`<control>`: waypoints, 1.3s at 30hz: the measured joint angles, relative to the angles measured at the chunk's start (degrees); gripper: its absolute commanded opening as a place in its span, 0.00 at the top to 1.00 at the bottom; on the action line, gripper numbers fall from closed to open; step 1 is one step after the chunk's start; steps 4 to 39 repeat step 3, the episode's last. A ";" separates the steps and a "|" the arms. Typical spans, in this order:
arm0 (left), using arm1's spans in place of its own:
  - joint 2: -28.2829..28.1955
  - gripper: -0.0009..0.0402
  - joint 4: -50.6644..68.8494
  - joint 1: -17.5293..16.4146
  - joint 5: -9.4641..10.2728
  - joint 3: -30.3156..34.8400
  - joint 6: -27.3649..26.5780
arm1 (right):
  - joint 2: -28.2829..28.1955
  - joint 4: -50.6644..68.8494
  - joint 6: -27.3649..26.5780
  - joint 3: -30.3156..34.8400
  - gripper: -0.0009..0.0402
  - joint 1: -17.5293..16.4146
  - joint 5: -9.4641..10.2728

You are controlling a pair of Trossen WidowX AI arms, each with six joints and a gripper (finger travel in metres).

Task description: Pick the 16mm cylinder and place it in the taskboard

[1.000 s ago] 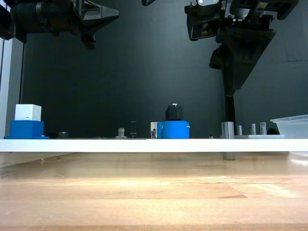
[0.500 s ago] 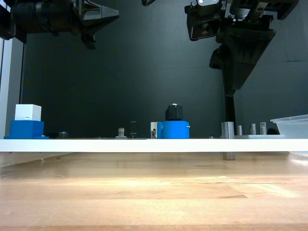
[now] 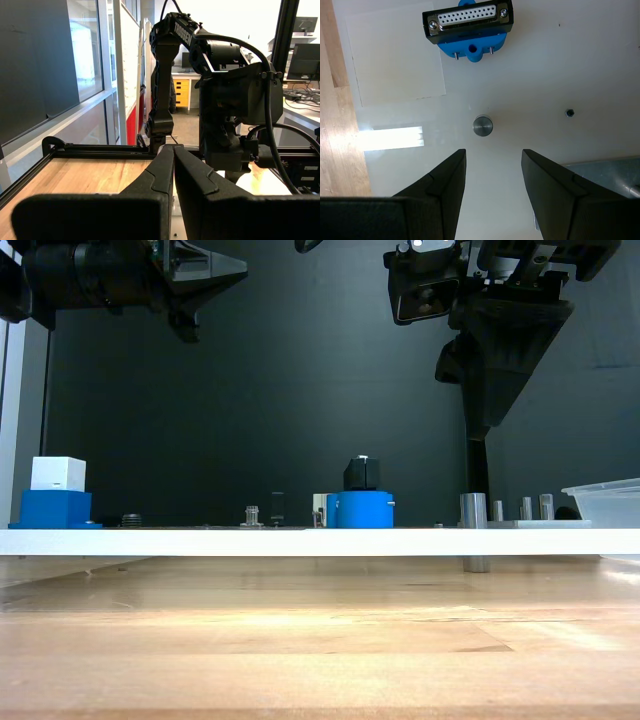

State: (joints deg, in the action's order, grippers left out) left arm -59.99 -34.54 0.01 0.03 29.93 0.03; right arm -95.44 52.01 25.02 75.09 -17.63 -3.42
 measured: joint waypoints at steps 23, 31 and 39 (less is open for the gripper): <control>-0.02 0.98 0.00 0.00 0.00 0.02 0.00 | 0.00 0.00 0.00 0.00 0.61 0.00 0.00; -0.02 0.98 0.00 0.00 0.00 0.02 0.00 | 0.00 0.00 0.00 0.00 0.61 0.00 0.00; -0.02 0.98 0.00 0.00 0.00 0.02 0.00 | 0.00 0.00 0.00 0.00 0.61 0.00 0.00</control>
